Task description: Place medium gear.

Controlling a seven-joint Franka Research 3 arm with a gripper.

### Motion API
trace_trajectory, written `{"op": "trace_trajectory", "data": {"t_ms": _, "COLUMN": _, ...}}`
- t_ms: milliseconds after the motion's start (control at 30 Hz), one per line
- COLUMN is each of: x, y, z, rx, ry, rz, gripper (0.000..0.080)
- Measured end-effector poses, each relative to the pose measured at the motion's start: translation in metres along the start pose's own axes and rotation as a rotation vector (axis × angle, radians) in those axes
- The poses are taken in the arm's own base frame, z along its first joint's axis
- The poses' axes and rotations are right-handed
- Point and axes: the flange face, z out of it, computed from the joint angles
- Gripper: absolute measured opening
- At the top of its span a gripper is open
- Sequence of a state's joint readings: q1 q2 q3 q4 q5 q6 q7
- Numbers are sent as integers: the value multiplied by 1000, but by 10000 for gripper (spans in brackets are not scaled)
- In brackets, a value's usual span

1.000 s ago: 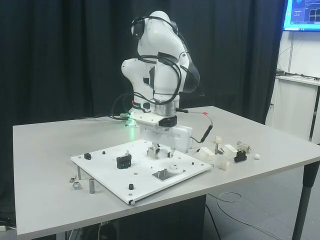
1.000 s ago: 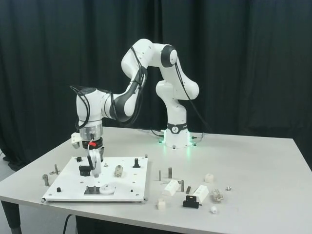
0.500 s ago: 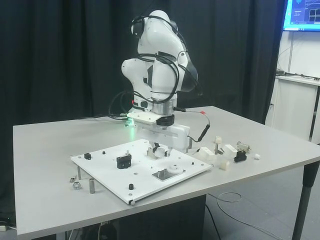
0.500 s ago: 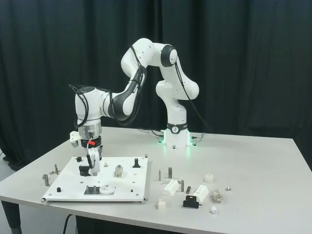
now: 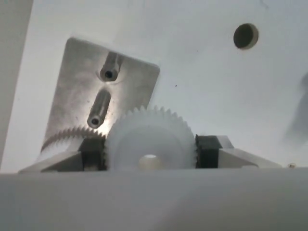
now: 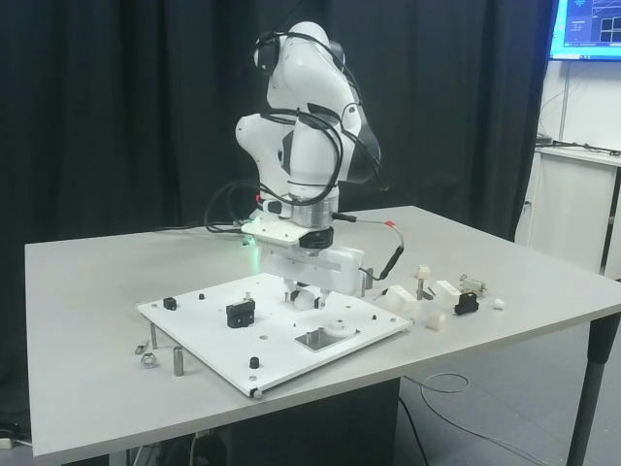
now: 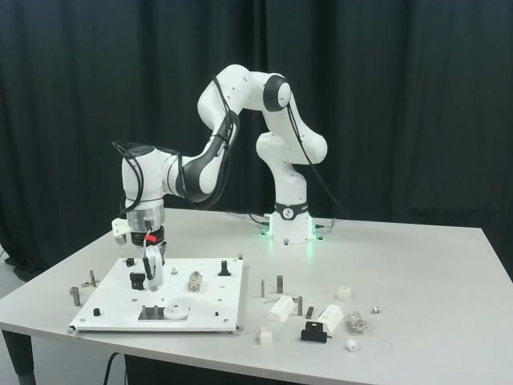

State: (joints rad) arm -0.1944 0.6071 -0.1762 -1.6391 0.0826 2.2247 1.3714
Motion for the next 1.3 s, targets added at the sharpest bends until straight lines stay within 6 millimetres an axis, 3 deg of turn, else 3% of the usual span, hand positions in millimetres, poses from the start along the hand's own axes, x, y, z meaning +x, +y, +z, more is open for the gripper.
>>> {"op": "trace_trajectory", "data": {"t_ms": 333, "x": -2, "y": 0, "z": 3, "rx": 1, "ry": 1, "rz": -41, "gripper": 397}}
{"op": "trace_trajectory", "data": {"t_ms": 600, "x": -28, "y": -2, "z": 5, "rx": -1, "ry": -10, "rz": -122, "gripper": 397}}
{"op": "trace_trajectory", "data": {"t_ms": 867, "x": -86, "y": -1, "z": 10, "rx": -9, "ry": -40, "rz": -203, "gripper": 397}}
{"op": "trace_trajectory", "data": {"t_ms": 1300, "x": -211, "y": 8, "z": 8, "rx": 21, "ry": -23, "rz": -488, "gripper": 397}}
